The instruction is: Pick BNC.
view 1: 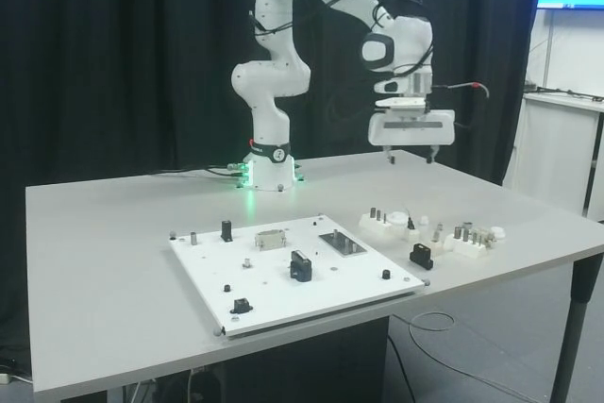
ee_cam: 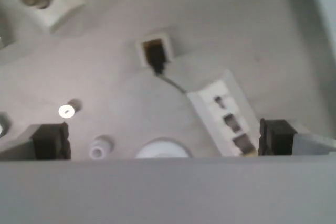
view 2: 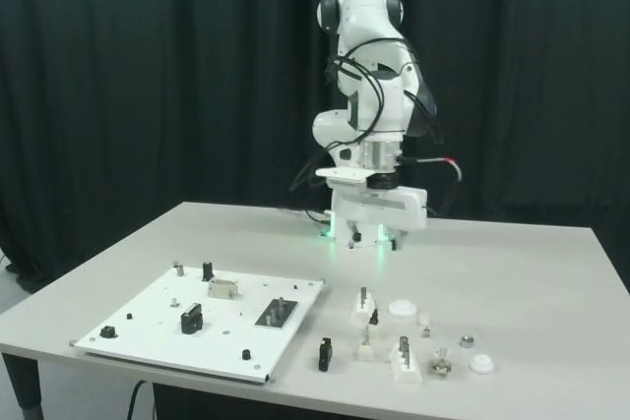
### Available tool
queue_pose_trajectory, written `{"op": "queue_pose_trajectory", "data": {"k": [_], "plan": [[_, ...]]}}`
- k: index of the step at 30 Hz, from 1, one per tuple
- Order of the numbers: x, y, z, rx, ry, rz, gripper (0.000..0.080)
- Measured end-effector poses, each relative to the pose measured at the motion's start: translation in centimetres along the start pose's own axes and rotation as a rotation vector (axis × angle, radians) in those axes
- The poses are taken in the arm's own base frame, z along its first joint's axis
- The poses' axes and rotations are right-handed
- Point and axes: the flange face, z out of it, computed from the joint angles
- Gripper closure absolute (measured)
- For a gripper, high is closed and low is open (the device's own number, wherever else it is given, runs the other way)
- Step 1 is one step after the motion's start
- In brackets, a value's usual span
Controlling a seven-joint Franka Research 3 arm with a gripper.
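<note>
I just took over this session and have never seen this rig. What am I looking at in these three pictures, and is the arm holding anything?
The white machine is a robot arm bolted to a grey table. Two pictures come from cameras standing in the room, on different sides of the table. The third looks down from the arm's wrist, past its two black fingertips.

The gripper hangs in the air above the table, open and holding nothing.

On the table lie a white board carrying small black and grey fittings, and beside it a loose group of small parts on white holders, with a black connector nearby. The gripper is above that group. I cannot tell from these pictures which piece is the BNC.
</note>
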Motion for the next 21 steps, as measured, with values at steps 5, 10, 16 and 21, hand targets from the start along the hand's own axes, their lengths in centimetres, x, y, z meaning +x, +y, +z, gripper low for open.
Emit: {"op": "queue_pose_trajectory", "data": {"k": [5,10,16,21], "plan": [[-1.4,-1.5,0.8,0.012,-0.012,-0.065,0.0003],[-2.7,-2.8,1.4,0.016,-0.011,-0.122,0.0003],[-4.0,-4.0,2.3,0.012,0.000,-0.193,0.0003],[-5.0,-4.6,3.3,0.002,-0.007,-0.223,0.0003]]}}
